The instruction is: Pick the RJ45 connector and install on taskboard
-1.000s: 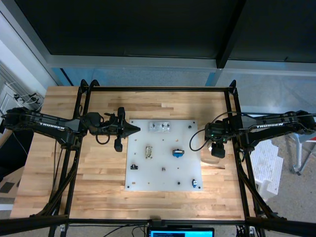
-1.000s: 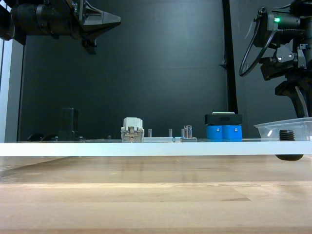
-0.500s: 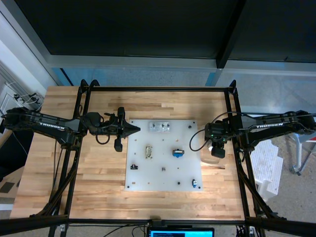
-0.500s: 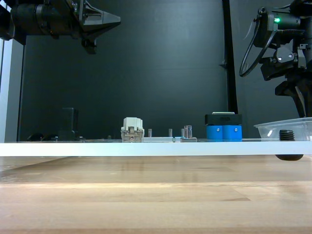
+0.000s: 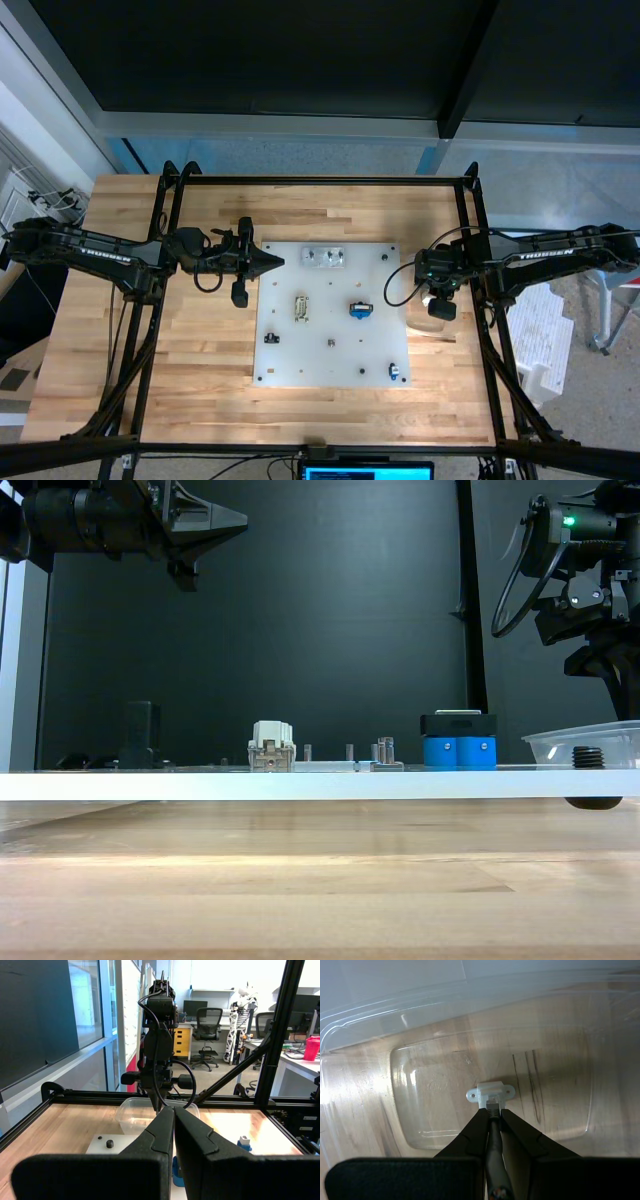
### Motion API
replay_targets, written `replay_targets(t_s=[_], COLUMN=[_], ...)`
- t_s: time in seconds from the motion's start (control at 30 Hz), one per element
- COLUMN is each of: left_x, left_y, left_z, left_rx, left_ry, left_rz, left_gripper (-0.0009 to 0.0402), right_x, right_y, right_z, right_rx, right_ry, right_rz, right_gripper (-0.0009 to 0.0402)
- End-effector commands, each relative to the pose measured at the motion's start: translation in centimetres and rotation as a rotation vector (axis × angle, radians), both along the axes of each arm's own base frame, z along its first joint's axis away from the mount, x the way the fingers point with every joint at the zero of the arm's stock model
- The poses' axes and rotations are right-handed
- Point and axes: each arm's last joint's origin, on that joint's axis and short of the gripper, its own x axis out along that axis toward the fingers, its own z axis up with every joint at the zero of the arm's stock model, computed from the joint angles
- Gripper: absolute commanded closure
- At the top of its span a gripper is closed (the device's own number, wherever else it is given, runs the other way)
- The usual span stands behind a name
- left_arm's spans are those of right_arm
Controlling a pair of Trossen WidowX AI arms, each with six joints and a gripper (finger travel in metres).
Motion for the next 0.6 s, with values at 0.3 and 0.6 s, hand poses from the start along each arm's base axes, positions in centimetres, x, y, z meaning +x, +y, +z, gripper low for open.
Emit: replay_targets(t_s=[0.3,0.6], left_x=[0.0,0.0], left_y=[0.0,0.0], left_z=[0.0,0.0], left_rx=[0.0,0.0], left_ry=[0.0,0.0], left_rz=[0.0,0.0], left_gripper=[0.0393,0.0393], right_x=[0.2,0.4], right_y=[0.0,0.0], right_z=[0.7,1.6], right_rx=[-0.004,-0.014], right_ry=[-0.017,-0.033], right_rz=[0.01,0.029], right_gripper=[0.0393,0.0393])
